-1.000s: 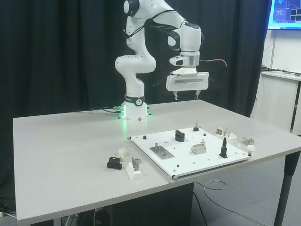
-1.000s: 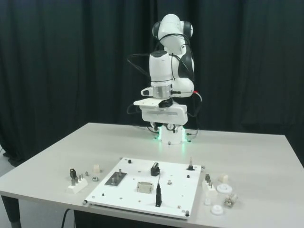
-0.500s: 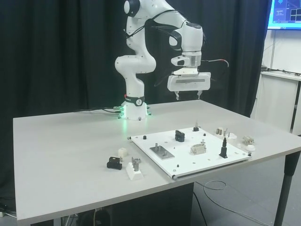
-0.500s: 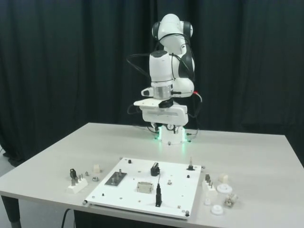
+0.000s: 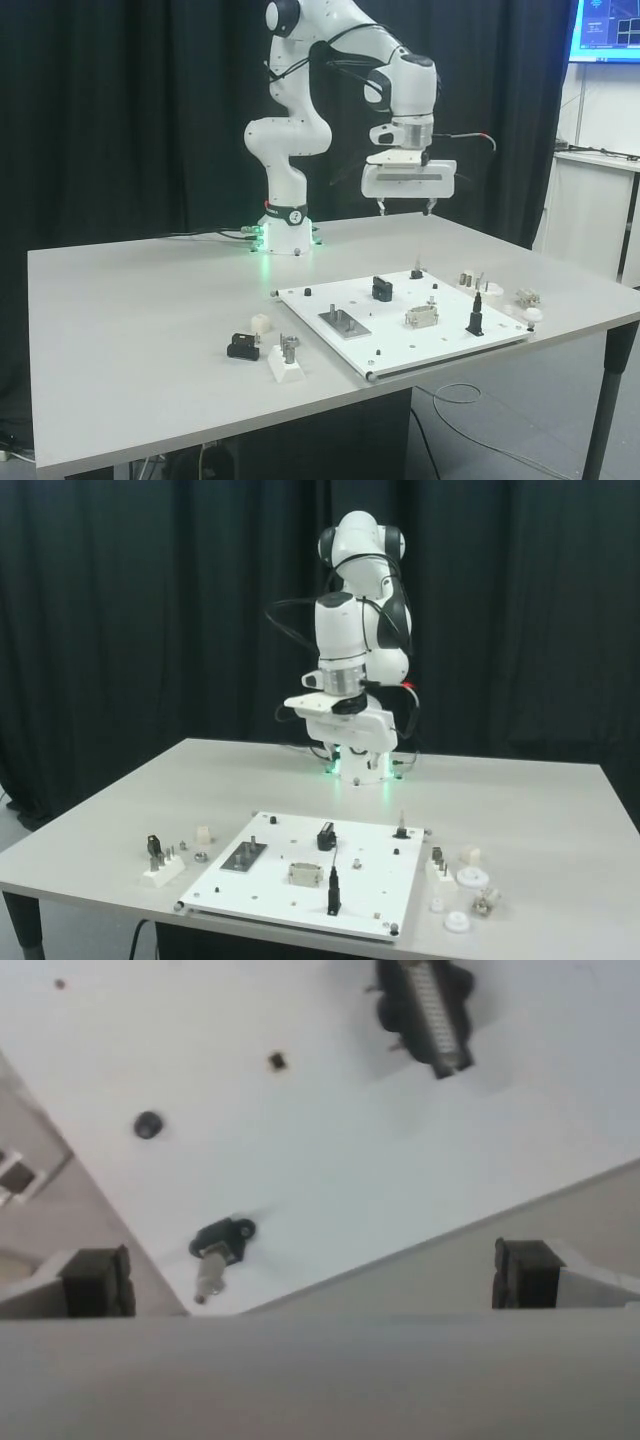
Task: Pick waterproof.
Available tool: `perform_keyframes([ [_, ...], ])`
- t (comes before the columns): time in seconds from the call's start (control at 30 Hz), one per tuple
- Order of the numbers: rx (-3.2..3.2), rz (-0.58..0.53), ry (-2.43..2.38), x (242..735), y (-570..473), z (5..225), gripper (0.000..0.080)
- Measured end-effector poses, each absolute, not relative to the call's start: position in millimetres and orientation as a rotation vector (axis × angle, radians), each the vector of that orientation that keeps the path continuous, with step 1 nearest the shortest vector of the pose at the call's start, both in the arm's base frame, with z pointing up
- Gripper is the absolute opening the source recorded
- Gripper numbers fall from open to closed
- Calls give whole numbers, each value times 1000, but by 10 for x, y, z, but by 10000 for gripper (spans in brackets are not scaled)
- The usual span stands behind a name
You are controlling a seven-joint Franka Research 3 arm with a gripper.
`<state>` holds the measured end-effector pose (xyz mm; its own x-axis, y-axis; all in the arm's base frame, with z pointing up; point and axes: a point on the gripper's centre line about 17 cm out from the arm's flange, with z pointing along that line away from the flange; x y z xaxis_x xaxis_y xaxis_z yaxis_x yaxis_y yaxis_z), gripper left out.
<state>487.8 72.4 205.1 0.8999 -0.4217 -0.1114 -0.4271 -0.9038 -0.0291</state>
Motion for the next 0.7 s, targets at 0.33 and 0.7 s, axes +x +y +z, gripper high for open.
perform_keyframes([
  [0.33,-2960,119,715,5170,1111,1993,800],
  [0.7,-2947,71,674,5412,1635,2011,800],
])
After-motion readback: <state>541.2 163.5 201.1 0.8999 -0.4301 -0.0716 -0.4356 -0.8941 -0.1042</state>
